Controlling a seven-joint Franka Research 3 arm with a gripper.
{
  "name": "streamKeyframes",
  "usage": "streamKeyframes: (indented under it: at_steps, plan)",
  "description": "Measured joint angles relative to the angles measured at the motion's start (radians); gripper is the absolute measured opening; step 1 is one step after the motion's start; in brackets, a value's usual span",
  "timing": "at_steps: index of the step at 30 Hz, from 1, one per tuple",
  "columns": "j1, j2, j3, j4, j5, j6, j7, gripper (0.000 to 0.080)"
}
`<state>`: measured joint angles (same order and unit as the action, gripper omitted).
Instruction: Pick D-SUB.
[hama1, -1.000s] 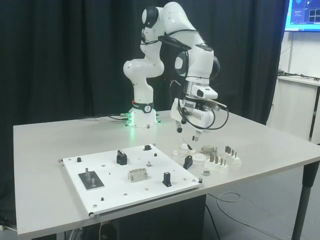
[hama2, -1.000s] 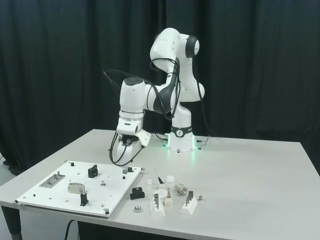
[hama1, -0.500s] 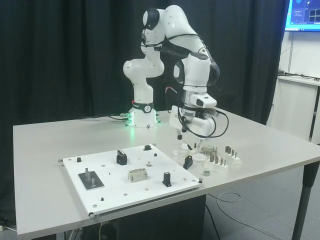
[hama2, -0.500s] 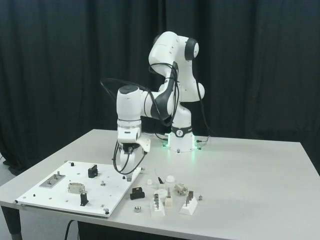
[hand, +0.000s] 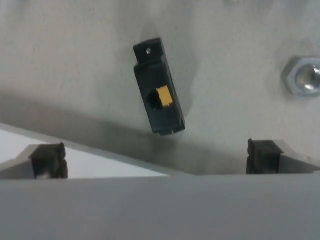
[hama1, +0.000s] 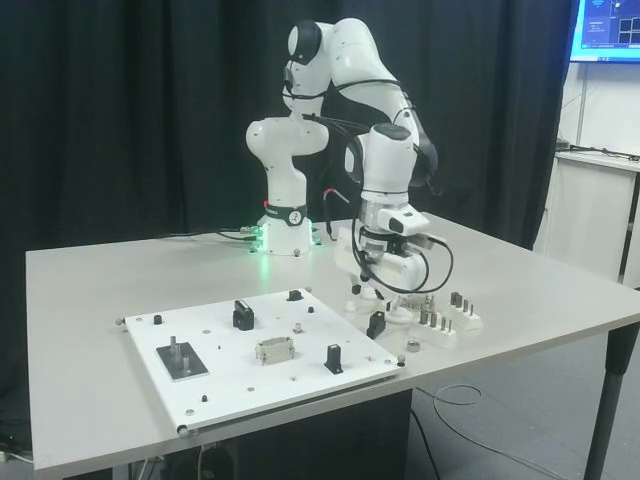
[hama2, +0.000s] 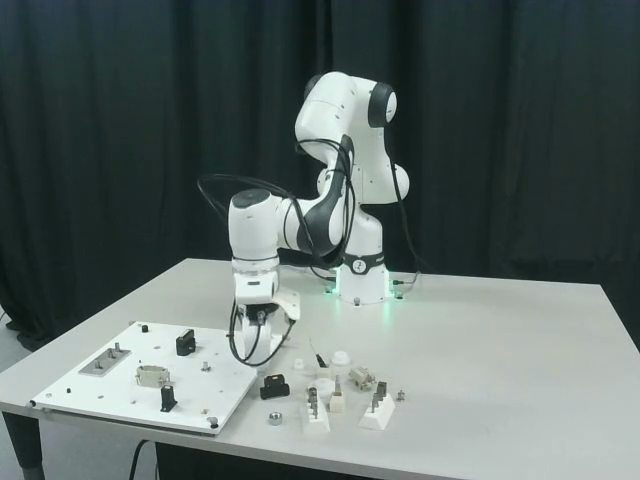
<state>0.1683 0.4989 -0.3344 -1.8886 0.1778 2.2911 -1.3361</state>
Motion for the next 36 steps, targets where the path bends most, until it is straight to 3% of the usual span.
streamKeyframes:
  at_steps: [10,36]
  plan:
    - [0.000,0.023,0.015,-0.005,0.027,0.010,-0.075,0.0800]
    - [0.002,0.023,0.052,-0.092,0.030,0.148,-0.211,0.0800]
